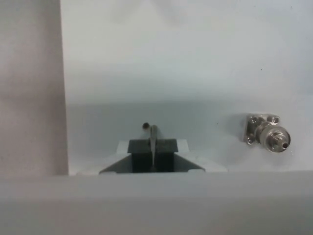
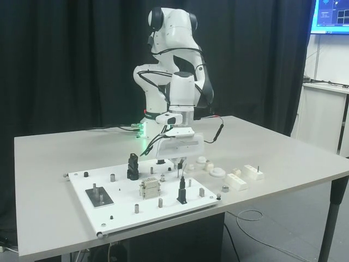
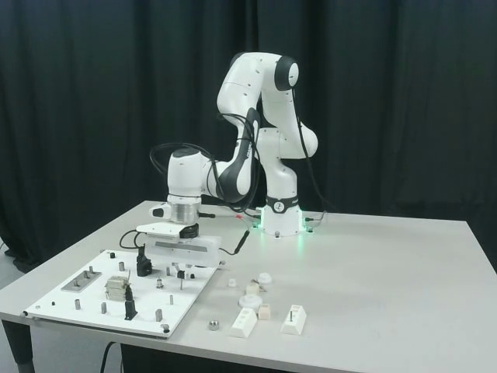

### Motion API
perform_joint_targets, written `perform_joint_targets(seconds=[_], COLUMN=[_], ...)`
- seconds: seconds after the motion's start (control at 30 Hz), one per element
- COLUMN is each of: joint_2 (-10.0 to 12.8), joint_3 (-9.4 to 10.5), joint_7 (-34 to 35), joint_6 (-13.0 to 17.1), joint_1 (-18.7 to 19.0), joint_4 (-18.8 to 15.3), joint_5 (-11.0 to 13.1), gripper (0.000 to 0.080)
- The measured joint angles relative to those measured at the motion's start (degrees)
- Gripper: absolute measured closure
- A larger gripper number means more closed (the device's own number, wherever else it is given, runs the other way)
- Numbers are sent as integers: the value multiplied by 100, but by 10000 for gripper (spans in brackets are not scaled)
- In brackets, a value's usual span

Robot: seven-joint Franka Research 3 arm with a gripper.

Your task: Insert round peg 1.

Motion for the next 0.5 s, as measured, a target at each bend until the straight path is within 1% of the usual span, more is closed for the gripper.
perform_joint_targets(seconds=[0.5], joint_2=[2], joint_3=[0], joint_7=[-3], joint_6=[20], joint_1=[49], joint_4=[-12], joint_5=[0], gripper=[788])
